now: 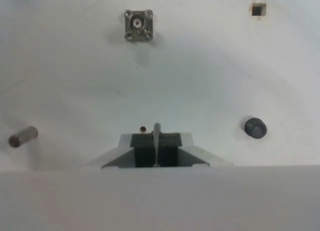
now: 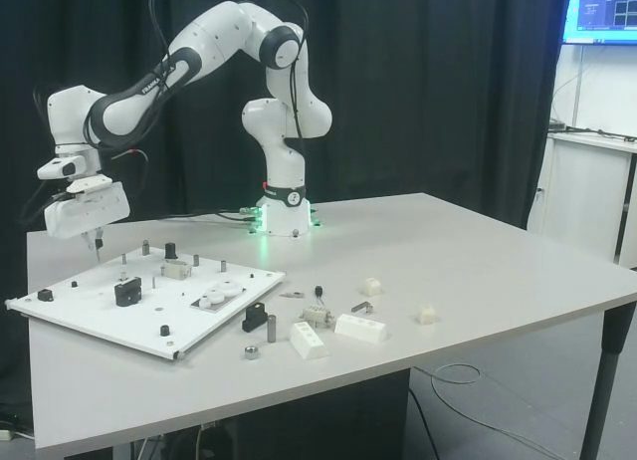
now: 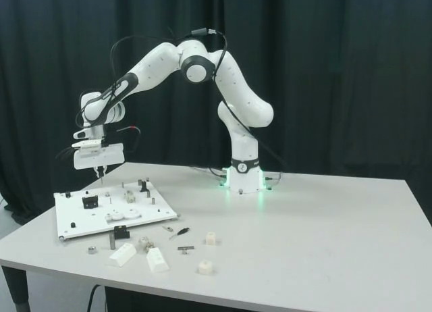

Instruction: Place round peg 1.

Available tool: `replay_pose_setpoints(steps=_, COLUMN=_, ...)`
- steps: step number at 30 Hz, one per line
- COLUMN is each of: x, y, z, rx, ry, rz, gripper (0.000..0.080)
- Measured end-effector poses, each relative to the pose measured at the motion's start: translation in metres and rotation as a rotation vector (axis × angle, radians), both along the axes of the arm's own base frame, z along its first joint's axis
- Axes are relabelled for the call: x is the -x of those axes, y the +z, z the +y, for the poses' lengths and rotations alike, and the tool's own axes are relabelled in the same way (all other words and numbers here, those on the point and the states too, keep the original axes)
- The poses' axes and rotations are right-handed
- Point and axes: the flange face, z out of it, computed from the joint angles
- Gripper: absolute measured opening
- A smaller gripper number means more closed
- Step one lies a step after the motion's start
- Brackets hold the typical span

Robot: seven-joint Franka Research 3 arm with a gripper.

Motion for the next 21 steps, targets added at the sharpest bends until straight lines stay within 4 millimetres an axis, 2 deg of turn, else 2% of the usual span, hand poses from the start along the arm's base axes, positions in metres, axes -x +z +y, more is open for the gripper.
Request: replay_pose_setpoints(steps=21, x=-0.013, y=0.008, z=0.002, rx=0.007, ry=-0.006, rz=-0.009, gripper=0.0016)
